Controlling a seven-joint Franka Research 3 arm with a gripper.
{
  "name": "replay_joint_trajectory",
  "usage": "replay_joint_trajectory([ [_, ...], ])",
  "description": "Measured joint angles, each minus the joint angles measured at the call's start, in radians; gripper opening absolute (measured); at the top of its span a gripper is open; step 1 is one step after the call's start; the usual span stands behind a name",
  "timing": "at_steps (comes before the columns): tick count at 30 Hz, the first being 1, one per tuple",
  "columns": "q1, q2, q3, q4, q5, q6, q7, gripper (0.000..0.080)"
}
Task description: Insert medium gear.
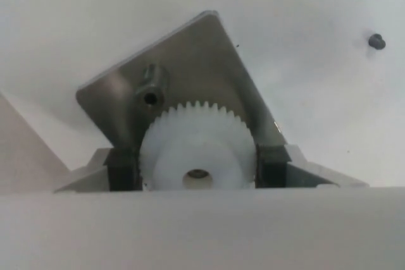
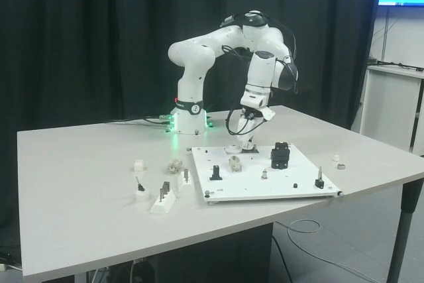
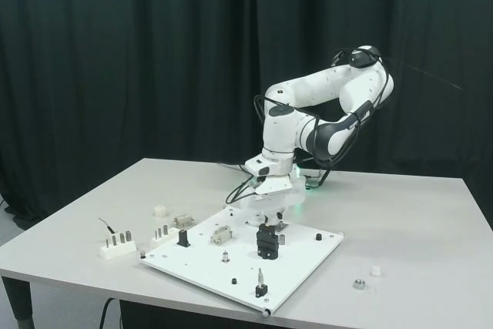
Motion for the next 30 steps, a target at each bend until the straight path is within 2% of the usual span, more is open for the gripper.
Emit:
replay_joint_trajectory([
  [11, -0.004, 0.0, 0.002, 0.008, -0.016, -0.001, 0.096, 0.0393],
  [20, -0.005, 0.0, 0.005, 0.015, -0.029, -0.001, 0.088, 0.0393],
  [30, -0.005, 0.0, 0.006, 0.018, -0.035, 0.0, 0.023, 0.0393],
])
